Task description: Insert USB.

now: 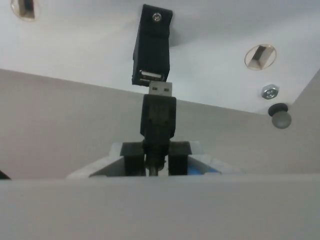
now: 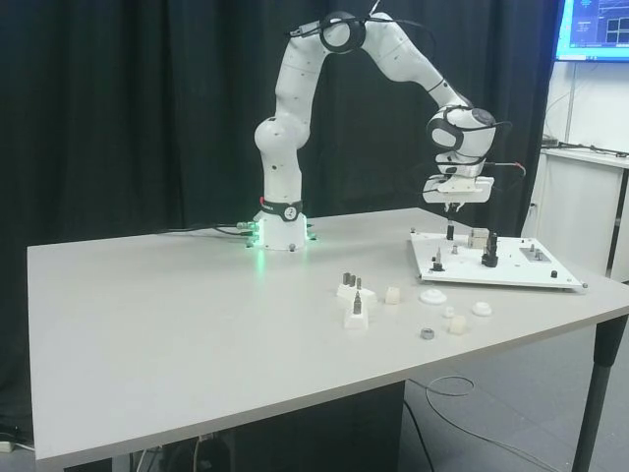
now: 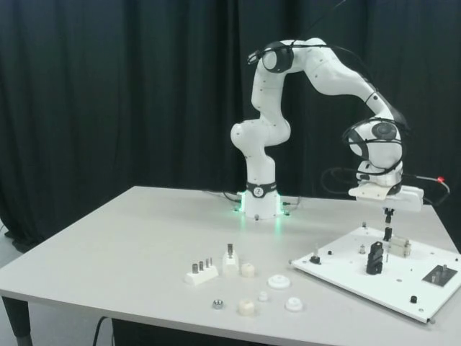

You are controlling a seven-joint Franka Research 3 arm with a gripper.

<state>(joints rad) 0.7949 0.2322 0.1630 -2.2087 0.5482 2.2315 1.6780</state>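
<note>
Pinching the black USB plug (image 1: pixel 159 116), gripper (image 1: pixel 156 151) closed around it, metal tip just short of the socket block (image 1: pixel 151 46).

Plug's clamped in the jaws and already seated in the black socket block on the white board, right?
Not seated. The wrist view shows the USB plug clamped in the gripper, its metal tip just short of the opening of the black socket block on the white board, roughly lined up with it. The rest holds.

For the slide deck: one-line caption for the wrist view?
Gripper holds the black USB plug just short of the black socket block on the white board, plug not yet inserted.
</note>
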